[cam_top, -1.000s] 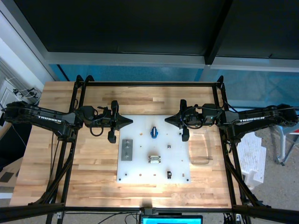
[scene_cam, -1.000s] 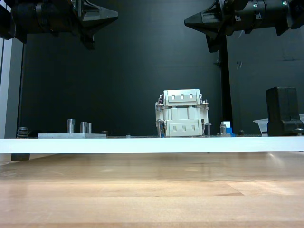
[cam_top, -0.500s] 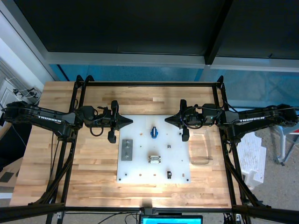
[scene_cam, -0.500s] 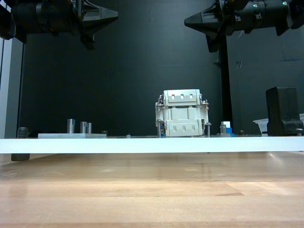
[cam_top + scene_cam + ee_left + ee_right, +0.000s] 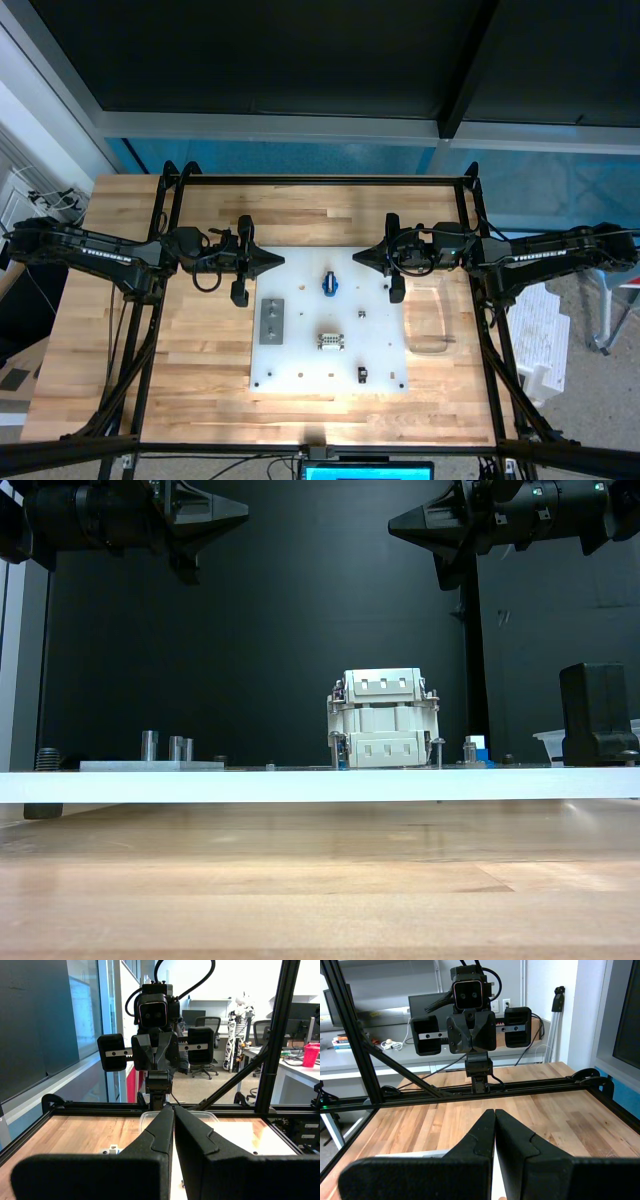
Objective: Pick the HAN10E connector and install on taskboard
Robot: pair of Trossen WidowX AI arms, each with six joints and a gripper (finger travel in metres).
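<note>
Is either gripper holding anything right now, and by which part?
Nothing is held. Left gripper and right gripper hover shut and empty above the taskboard; the HAN10E connector sits on it.

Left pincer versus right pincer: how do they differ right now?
The black left pincer points rightward; the black right pincer points leftward. The left pincer hangs over the large white square taskboard's far-left corner, the right pincer over its far edge, right of centre. Both are shut, empty and raised.
</note>
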